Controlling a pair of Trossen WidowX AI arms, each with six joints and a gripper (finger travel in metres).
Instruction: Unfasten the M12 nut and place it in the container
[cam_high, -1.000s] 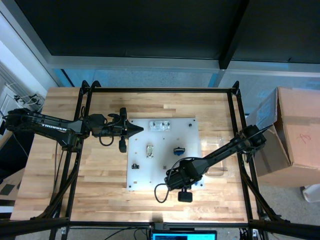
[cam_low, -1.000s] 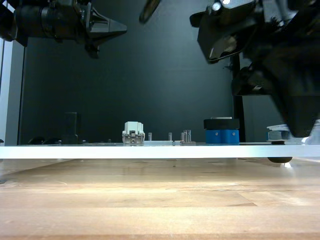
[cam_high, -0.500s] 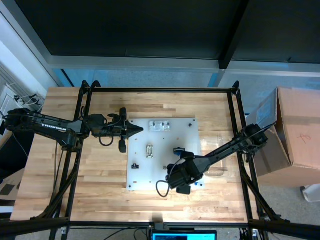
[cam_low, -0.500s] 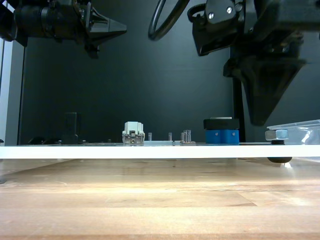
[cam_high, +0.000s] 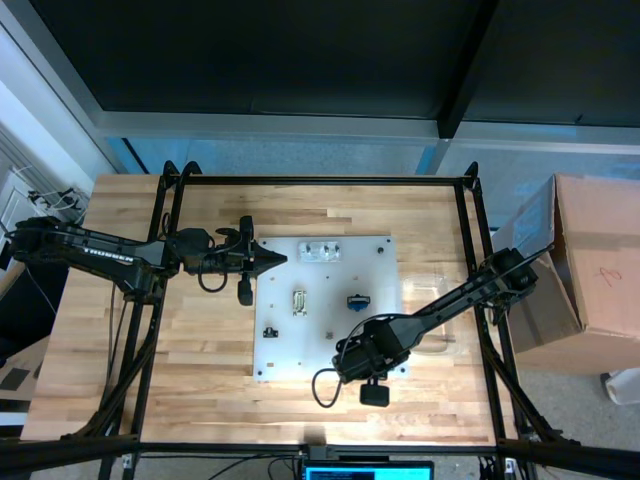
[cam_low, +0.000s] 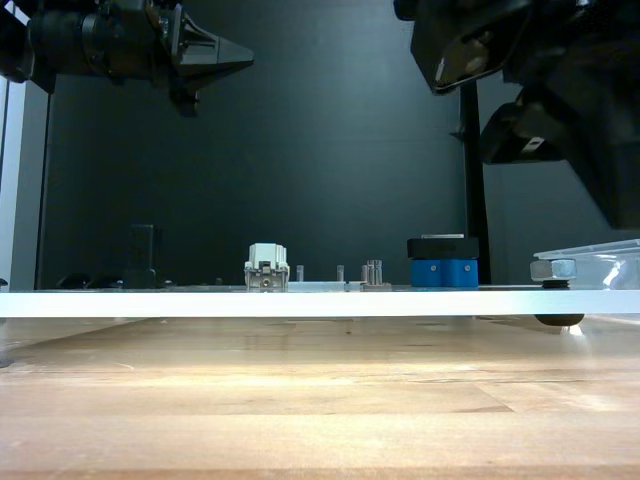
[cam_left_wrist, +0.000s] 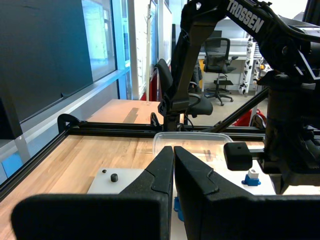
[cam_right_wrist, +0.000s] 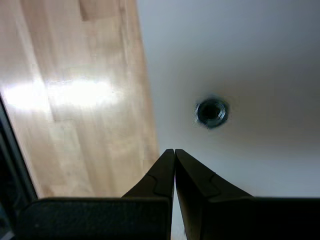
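You will find the left gripper (cam_high: 284, 259) raised well above the table, its tip over the far left part of the white board (cam_high: 300, 345) and pointing across it. Its jaws are pressed together with nothing between them.

The right gripper (cam_right_wrist: 174, 151) hangs over the board's near right part, pointing down at it, and the low view shows it well above the surface. Its jaws are also together and hold nothing.

The M12 nut (cam_low: 553, 268) is in neither gripper. It sits on its stud (cam_low: 553, 284) on the board, in front of the clear container (cam_low: 600, 250). The right wrist view shows you the nut from above, near the fingertips but apart from them.
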